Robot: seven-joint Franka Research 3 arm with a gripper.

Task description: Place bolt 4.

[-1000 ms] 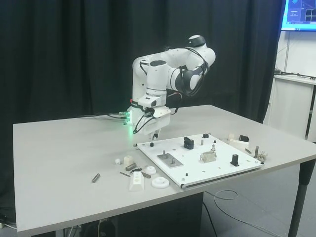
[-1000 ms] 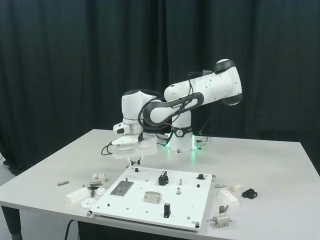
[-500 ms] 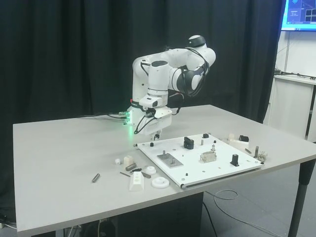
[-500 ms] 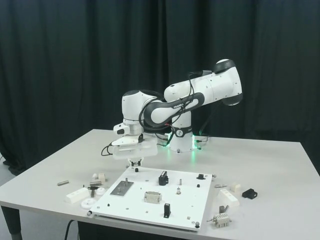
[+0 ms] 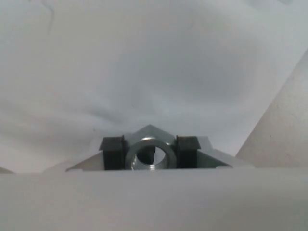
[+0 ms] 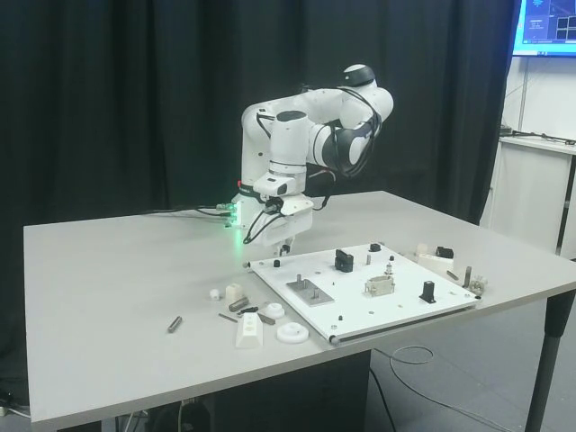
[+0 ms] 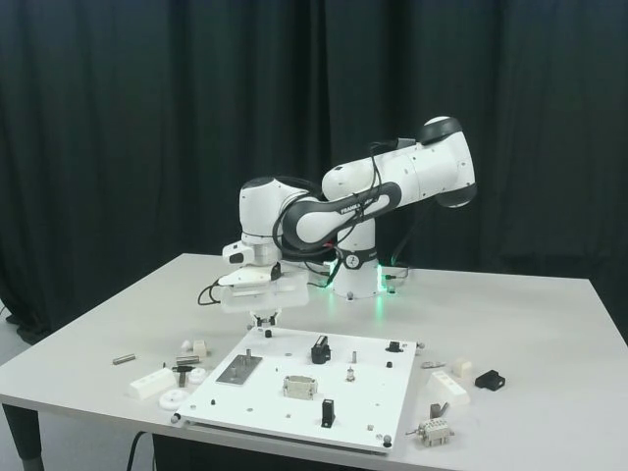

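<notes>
Black curtain (image 7: 147, 128) behind grey table (image 6: 108, 270).

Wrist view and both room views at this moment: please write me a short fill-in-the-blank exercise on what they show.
1. In the wrist view, the gripper is shut on a ____ part with a hole through it.
2. The gripper hangs above the white board's corner nearest the arm's ____.
3. The light at the arm's base glows ____.
4. The board lies on a ____ table.

Missing words: metal; base; green; grey
</notes>
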